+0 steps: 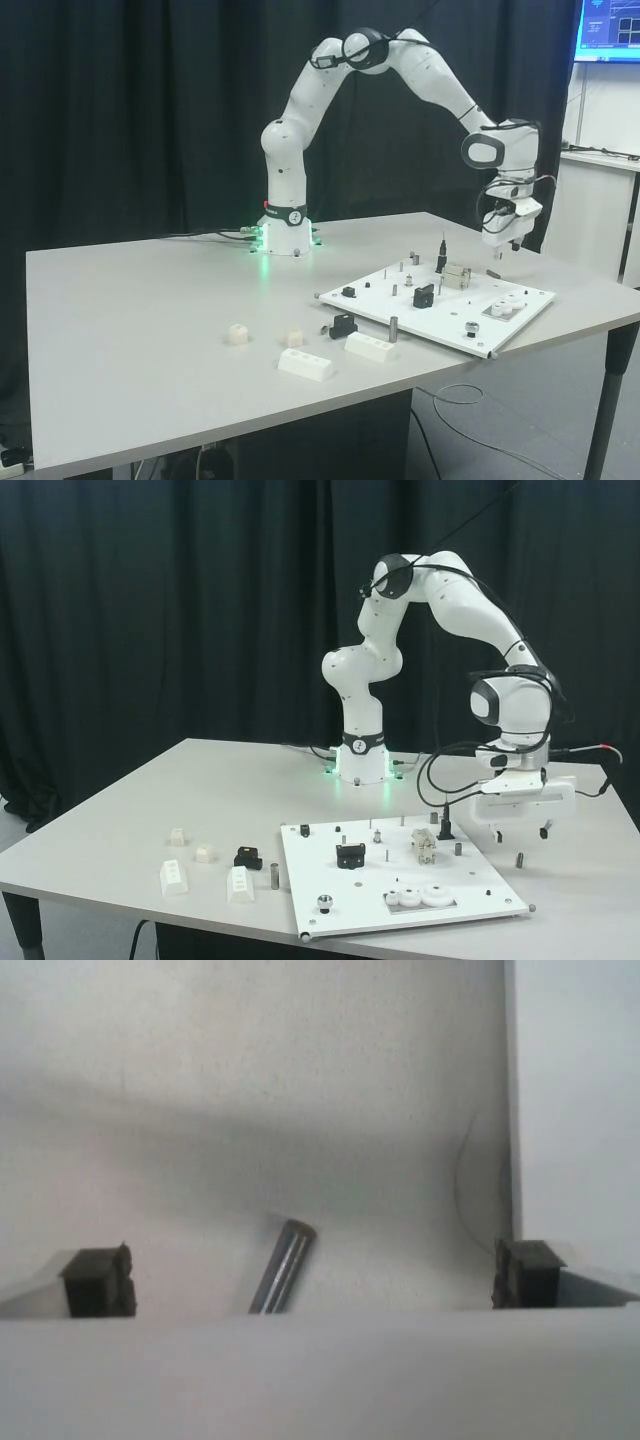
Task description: Remove USB.
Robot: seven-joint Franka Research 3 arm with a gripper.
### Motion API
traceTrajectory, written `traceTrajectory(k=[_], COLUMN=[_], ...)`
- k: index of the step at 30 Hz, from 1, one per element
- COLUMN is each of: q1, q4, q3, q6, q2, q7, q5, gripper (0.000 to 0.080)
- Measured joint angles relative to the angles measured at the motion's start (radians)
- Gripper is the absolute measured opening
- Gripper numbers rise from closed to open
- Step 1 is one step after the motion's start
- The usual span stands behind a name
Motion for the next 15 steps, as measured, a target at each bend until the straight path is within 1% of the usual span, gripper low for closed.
traceTrajectory(k=[15], q1=[0.0], q4=[0.0], q3=[-0.006], q6=[-0.008], q2=[-0.01], q7=[-0.009], q5=[0.0], gripper=[0.08])
